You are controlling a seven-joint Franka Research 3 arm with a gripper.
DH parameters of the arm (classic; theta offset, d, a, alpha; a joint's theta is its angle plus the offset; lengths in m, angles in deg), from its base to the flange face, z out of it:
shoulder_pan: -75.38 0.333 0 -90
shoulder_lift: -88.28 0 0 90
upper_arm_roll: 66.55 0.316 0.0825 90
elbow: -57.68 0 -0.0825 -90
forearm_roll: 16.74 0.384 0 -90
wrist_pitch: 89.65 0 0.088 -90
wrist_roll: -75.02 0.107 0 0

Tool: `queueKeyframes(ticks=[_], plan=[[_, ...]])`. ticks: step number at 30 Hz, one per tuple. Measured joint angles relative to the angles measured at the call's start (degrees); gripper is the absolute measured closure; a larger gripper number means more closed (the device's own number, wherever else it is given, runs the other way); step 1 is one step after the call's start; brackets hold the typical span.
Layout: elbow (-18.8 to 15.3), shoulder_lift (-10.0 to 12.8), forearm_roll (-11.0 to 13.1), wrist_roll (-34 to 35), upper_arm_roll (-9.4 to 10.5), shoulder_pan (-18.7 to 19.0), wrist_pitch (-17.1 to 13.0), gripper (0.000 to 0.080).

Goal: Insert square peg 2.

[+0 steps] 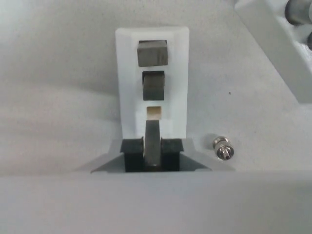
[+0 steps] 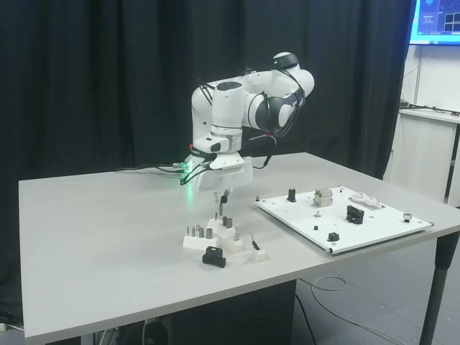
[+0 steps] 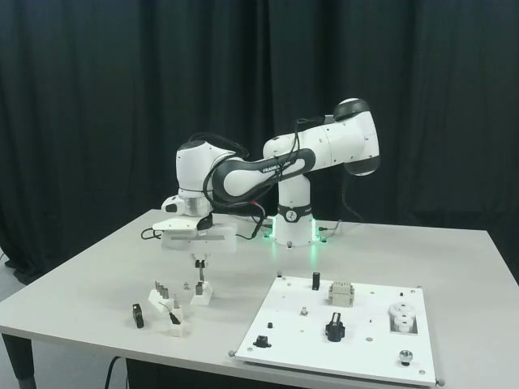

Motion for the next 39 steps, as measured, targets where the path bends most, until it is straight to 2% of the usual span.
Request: queueKeyframes(ticks=[15,29,39], plan=[[0.3,0.0,-0.3,0.1,-0.89,0.4,0.0,0.0735],[1.8,-0.1,-1.9,2.0,-2.12,0.6,0.0,0.0735],[2.5,-0.2,-2.3,3.1,-2.44,0.7,0.2,0.0735]])
